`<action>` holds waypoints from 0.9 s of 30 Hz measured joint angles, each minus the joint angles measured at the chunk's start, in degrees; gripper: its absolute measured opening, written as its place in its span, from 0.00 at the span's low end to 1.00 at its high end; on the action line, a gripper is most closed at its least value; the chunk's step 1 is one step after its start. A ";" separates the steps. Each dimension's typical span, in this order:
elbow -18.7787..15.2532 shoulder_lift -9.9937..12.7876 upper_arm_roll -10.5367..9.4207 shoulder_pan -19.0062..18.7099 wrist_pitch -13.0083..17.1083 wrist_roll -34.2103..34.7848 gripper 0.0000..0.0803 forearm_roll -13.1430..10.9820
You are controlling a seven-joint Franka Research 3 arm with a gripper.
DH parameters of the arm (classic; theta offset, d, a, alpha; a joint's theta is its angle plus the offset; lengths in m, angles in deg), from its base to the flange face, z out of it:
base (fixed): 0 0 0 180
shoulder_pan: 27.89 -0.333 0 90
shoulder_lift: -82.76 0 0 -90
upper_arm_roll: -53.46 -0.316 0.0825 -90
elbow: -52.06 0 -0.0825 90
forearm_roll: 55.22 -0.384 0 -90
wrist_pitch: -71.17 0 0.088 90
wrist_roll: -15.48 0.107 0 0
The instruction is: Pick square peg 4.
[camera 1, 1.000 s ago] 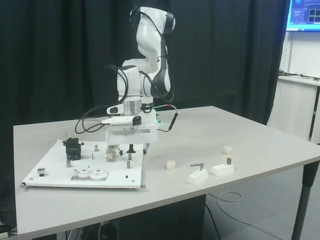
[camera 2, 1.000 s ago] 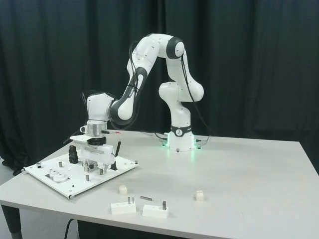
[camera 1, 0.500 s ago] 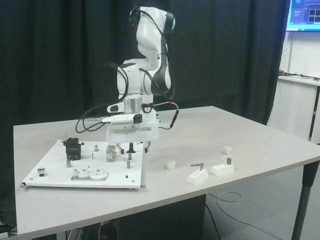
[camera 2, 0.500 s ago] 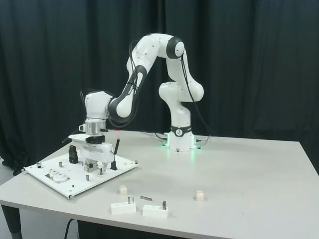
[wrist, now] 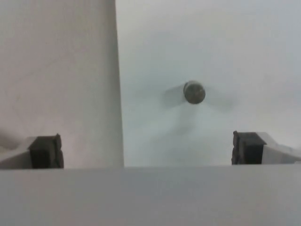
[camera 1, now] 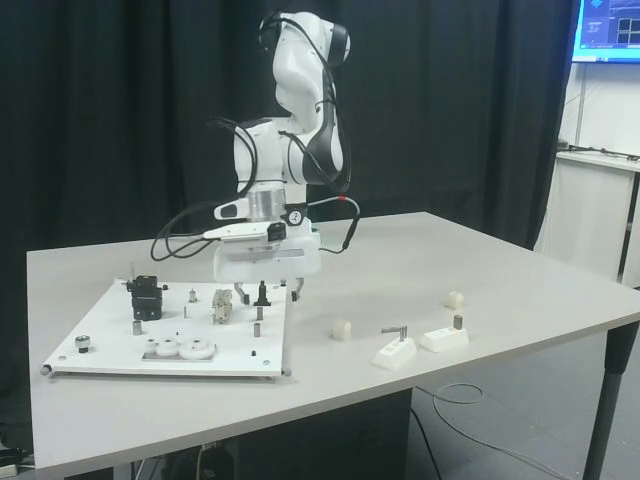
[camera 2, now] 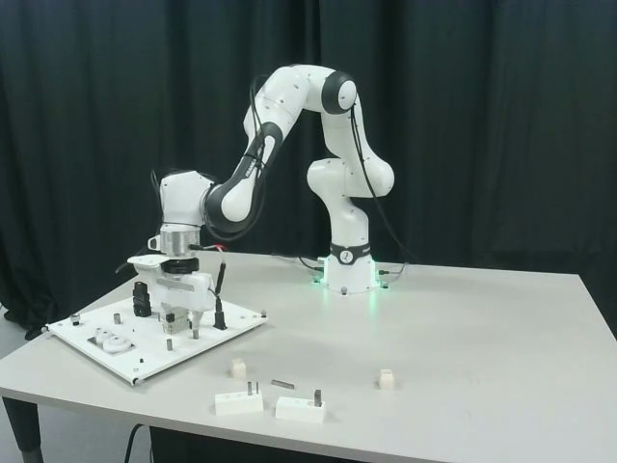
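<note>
My gripper (camera 1: 268, 293) hangs open and empty a little above the far right part of the white board (camera 1: 110, 320). In the second room view the gripper (camera 2: 186, 313) is over the board's (camera 2: 82, 331) middle. In the wrist view the gripper (wrist: 146, 150) has its black pads (wrist: 44, 151) far apart; a small grey peg (wrist: 194, 92) with a rounded top stands on the board ahead of them, not between them. The board's edge (wrist: 117, 84) runs past it, with grey table beyond. A short grey peg (camera 1: 258, 313) stands on the board near the gripper. I cannot tell which peg is square peg 4.
On the board are a black block (camera 1: 147, 298), a black knob (camera 1: 261, 293), a metal part (camera 1: 222, 305) and white gears (camera 1: 180, 349). On the table to the right lie two white peg holders (camera 1: 394, 352) (camera 1: 443, 338) and two small white cubes (camera 1: 342, 329) (camera 1: 455, 298).
The gripper has risen off the board and shifted toward the board's far right side. Nothing is held; the parts on the board have not moved.
</note>
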 joint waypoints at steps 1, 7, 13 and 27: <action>0.18 0.00 0.05 0.00 -0.08 0.09 1.00 0.01; 1.37 0.09 0.36 0.00 -0.91 0.31 1.00 0.09; 2.46 0.45 0.53 0.05 -1.28 0.31 1.00 0.20; 5.81 2.08 0.55 0.08 -2.78 1.82 1.00 0.20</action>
